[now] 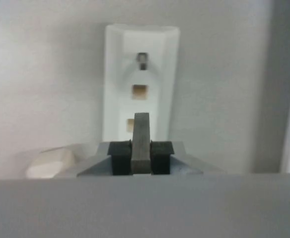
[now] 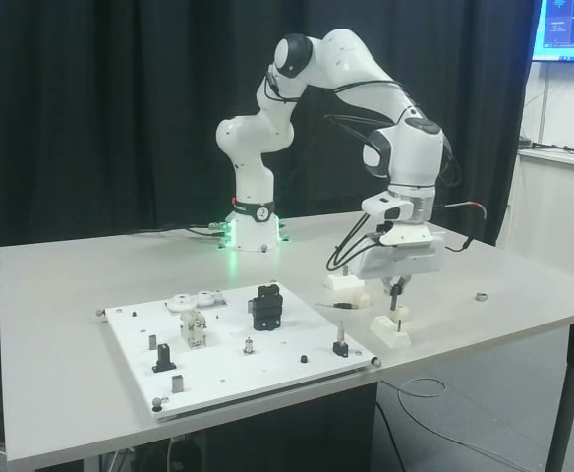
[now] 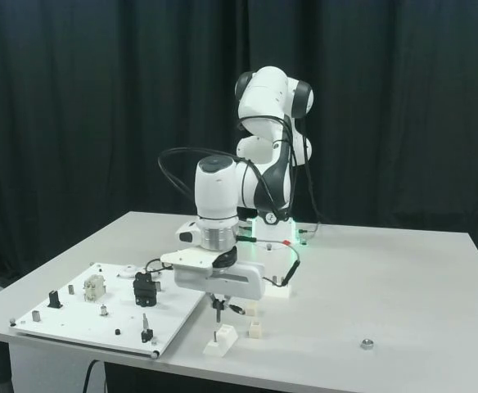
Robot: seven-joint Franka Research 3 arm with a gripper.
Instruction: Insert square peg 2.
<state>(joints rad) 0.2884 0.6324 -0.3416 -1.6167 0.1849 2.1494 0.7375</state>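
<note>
We see the grey square metal peg (image 1: 141, 141) clamped between the two black fingertip pads (image 1: 119, 157) of the gripper (image 1: 141, 158), pointing down toward the long white plastic holder block (image 1: 140, 82) on the grey counter (image 1: 45, 89). In the wrist view the peg's lower end lies over the nearest of the block's square holes, the middle hole (image 1: 139, 91) shows open, and a small grey peg (image 1: 142, 61) already stands in the farthest one. We cannot tell whether the held peg's tip has entered its hole.

From the first room view, the gripper (image 2: 396, 286) hangs just above the white block (image 2: 390, 331), near the counter's front edge. The white arm (image 2: 346, 59) rises from its base (image 2: 252, 231) at the back of the counter, arches high, then bends forward and down, with the wrist vertical and the hand pointing straight at the counter.

Just beside the block sits a smaller white block (image 3: 256, 329). A white square assembly board (image 2: 233, 349) carrying small black and grey fixtures lies near the arm, and a small grey nut (image 2: 482, 294) rests well apart on the counter's other side. A black curtain (image 3: 75, 106) hangs behind.
</note>
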